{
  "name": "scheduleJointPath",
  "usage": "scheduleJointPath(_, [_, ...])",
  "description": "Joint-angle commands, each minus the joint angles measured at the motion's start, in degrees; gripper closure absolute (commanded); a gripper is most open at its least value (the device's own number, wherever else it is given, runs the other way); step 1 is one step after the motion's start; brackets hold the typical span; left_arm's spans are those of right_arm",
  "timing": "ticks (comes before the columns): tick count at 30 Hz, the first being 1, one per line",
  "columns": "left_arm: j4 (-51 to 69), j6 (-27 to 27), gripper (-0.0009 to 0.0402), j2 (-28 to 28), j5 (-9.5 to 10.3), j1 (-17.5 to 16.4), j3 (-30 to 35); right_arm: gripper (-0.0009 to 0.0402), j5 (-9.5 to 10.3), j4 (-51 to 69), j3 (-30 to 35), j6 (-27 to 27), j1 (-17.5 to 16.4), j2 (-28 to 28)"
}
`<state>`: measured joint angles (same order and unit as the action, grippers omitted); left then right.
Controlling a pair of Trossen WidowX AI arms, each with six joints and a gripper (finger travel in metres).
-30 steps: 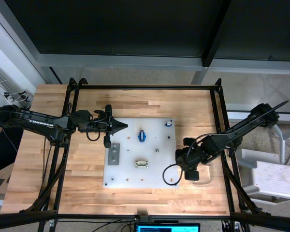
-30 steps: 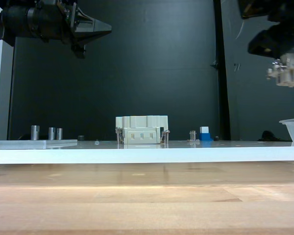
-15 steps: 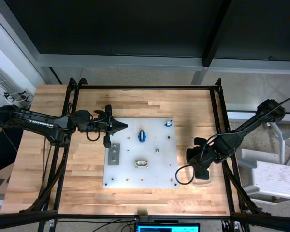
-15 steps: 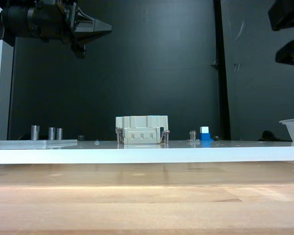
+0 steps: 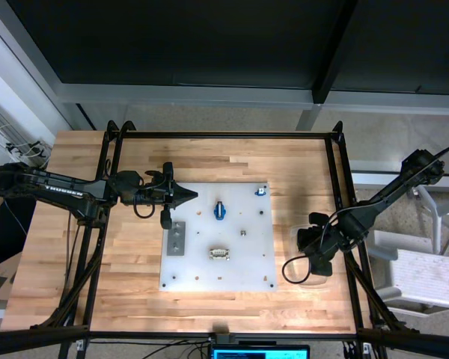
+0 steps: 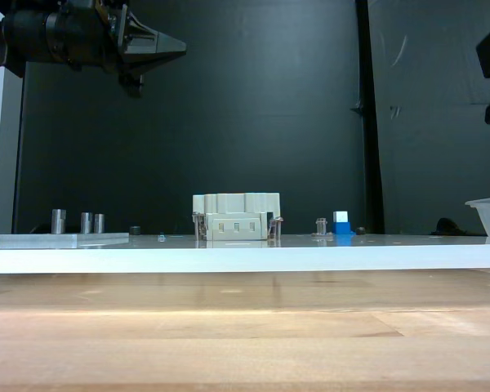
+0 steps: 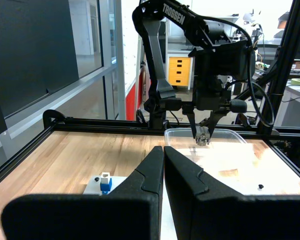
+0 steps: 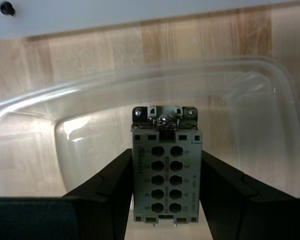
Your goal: Remove the HAN10-E connector and place it in the container
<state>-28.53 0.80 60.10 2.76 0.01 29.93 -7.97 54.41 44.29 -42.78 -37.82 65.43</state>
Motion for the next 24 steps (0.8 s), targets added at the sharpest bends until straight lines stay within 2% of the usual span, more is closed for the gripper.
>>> scheduleJointPath(1, [-0.02, 0.0, 0.0393, 0.0, 0.0, 0.0, 0.02, 0.0332, -0.07, -1.25, -1.6, -1.46, -1.09, -0.09])
scheduleJointPath(8, [0.0, 0.0, 0.0393, 0.0, 0.0, -0.02, 0.02, 0.0332, -0.09, -5.11, -4.61, -3.76, -2.71, -0.07])
scheduleJointPath(24, [0.0, 0.0, 0.0393, 0.0, 0.0, -0.02, 0.02, 0.0332, -0.02, -11.63, -8.76, -4.83, -2.99, 3.63])
